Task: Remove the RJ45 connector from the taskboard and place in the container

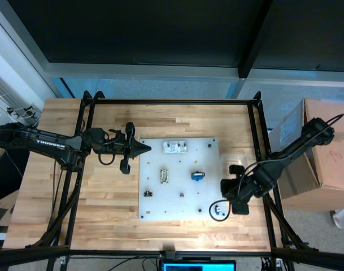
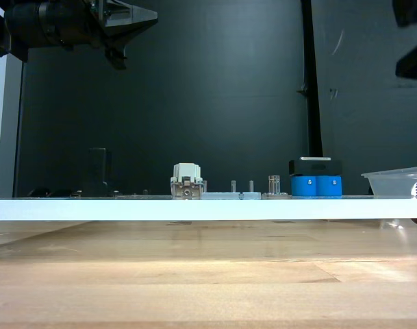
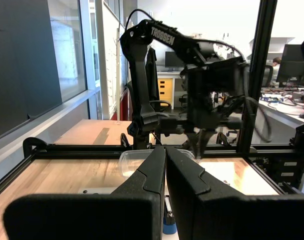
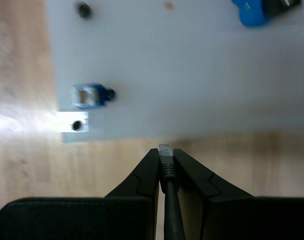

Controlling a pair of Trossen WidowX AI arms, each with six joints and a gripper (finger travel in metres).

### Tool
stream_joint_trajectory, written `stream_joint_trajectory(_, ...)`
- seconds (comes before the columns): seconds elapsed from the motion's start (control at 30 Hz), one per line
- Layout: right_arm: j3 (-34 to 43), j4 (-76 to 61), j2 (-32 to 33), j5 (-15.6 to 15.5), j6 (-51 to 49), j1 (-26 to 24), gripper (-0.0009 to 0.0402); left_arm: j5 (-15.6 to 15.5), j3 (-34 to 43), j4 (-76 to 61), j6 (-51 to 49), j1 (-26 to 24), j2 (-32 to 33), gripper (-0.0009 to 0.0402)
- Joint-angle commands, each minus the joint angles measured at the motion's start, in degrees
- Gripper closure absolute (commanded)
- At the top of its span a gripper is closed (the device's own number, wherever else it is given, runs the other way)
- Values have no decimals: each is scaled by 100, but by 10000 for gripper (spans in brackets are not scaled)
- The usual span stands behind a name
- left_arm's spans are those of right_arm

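Note:
The RJ45 connector (image 4: 164, 150), clear-tipped on a black cable (image 4: 170, 210), is held between the fingers of my right gripper (image 4: 164, 156), clear of its seat. It hangs just off the white taskboard (image 4: 191, 75), beyond the edge near the blue RJ45 socket (image 4: 88, 95). In the high view the right gripper (image 1: 227, 189) hovers at the board's right edge, with a cable loop (image 1: 214, 211) near the socket (image 1: 219, 211). The clear container (image 1: 235, 157) sits just behind it. My left gripper (image 1: 142, 148) is shut and empty at the taskboard's (image 1: 180, 203) left edge, raised high (image 2: 143, 15).
On the board stand a grey connector block (image 2: 186, 182), a blue-and-black plug (image 2: 316, 179) and small posts. The container's rim (image 2: 400, 175) shows at the right. A black frame (image 1: 172, 102) rings the table. A cardboard box (image 1: 324, 152) stands off to the right.

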Motion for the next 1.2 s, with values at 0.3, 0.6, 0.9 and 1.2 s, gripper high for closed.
stream_joint_trajectory(0.3,-907,-98,-538,-146,553,-284,283,0,0,0,0,2,2,393)
stream_joint_trajectory(0.6,-914,-98,-590,-151,621,-446,162,0,0,0,0,2,2,393)
stream_joint_trajectory(0.9,-476,-166,-625,-186,433,-522,139,0,0,0,0,0,2,393)
stream_joint_trajectory(1.2,225,496,-916,450,-688,-1016,167,0,0,0,0,0,2,393)
